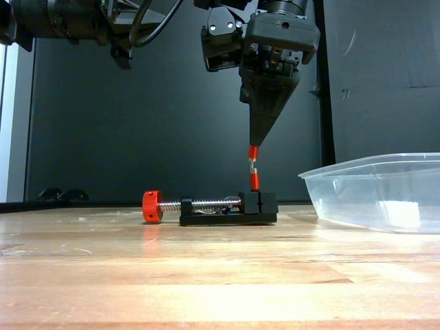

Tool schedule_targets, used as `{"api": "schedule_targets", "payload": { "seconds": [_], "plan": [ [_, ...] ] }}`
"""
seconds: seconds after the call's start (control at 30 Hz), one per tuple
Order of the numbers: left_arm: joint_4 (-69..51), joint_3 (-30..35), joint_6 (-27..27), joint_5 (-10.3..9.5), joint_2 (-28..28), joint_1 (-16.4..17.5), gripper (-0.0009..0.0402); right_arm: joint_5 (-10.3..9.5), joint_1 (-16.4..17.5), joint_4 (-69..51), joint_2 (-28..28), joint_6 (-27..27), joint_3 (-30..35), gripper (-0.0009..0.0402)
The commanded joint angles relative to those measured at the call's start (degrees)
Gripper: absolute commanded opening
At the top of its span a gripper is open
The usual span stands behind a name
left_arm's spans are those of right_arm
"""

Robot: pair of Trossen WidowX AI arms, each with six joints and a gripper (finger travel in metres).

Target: Pick the rca connector and install on the hub

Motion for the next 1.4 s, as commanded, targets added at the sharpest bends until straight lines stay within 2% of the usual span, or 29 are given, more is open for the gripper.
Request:
{"api": "schedule_targets", "payload": {
  "seconds": [0.03, 1.4],
  "plan": [
    [0.0, 0.0, 0.02, 0.02, 0.02, 0.0, 0.0, -0.02, -0.02, -0.07, 0.11, -0.04, -0.07, 0.0],
    [0.02, 0.0, 0.02, 0.02, 0.02, 0.0, 0.0, -0.28, -0.04, -0.46, -0.92, -0.59, -0.07, 0.0]
  ]
}}
